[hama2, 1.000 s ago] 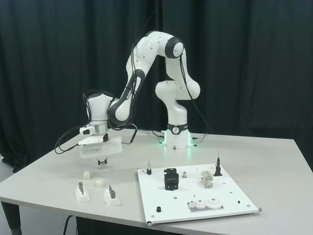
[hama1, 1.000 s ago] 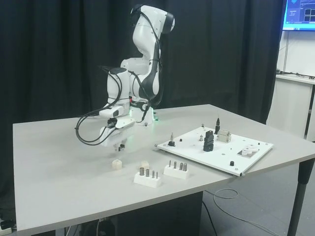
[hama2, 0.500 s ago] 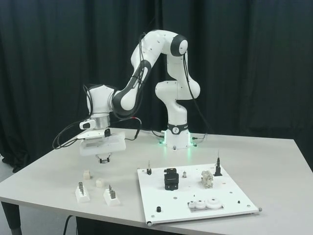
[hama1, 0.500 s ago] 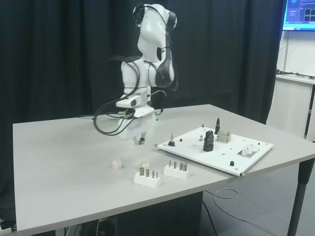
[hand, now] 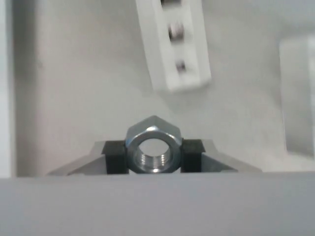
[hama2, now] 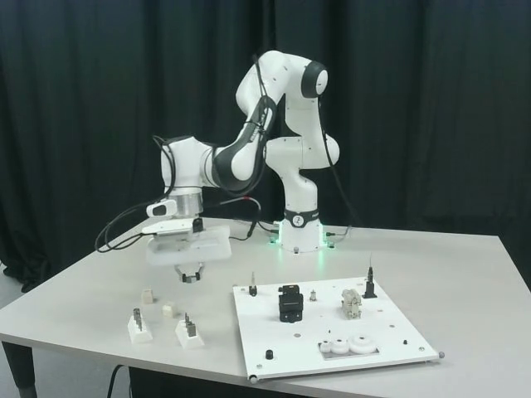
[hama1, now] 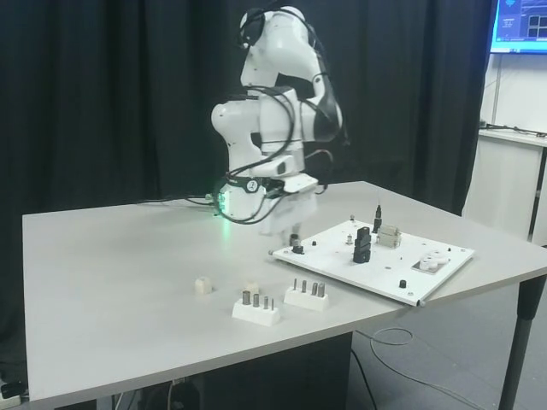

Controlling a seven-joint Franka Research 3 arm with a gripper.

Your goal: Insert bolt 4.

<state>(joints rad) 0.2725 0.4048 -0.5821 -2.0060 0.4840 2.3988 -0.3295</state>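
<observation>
End effector point(hand: 153, 156) clamped on a hex‑headed threaded part point(hand: 153, 147), which I take to be bolt 4, carried above the grey surface point(hama1: 111, 256). I judge the transport step in hand: I hold the arm point(hama2: 249, 149) between the white holders point(hama2: 189, 333) and the white board point(hama2: 332, 332), near the board's edge. Next I must align over the intended hole, not identifiable here, and descend vertically.
</observation>
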